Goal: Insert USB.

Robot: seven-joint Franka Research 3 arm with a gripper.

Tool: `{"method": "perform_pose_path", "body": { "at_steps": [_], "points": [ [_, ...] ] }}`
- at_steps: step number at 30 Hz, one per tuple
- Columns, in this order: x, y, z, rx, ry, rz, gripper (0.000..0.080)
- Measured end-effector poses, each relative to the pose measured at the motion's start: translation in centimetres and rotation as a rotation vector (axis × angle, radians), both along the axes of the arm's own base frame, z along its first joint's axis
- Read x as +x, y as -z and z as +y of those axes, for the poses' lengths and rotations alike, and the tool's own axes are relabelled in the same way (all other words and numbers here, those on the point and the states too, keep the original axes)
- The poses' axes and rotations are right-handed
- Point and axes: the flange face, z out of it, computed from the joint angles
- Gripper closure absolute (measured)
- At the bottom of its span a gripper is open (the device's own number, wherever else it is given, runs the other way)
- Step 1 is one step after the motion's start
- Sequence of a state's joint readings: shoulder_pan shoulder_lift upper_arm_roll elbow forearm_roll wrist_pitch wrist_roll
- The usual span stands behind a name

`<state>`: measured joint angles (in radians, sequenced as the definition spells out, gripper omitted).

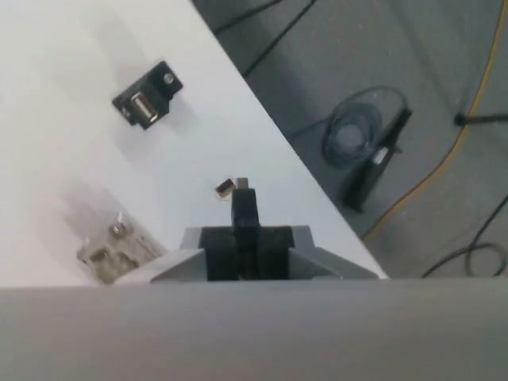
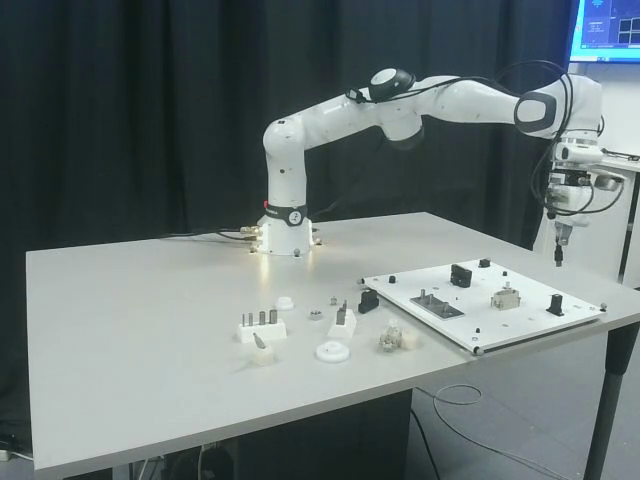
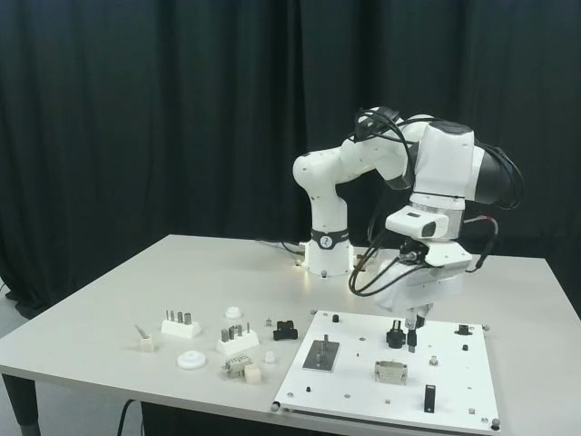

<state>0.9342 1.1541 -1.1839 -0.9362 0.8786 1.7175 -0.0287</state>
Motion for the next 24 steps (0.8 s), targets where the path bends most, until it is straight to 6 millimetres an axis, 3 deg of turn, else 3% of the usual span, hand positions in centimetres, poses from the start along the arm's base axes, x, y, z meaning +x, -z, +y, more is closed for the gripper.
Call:
{"method": "perform_pose_path", "body": {
  "at_steps": [24],
  "points": [
    [0.49, -0.24, -0.61, 0.107, 0.642, -0.083, 0.0752]
  ]
}}
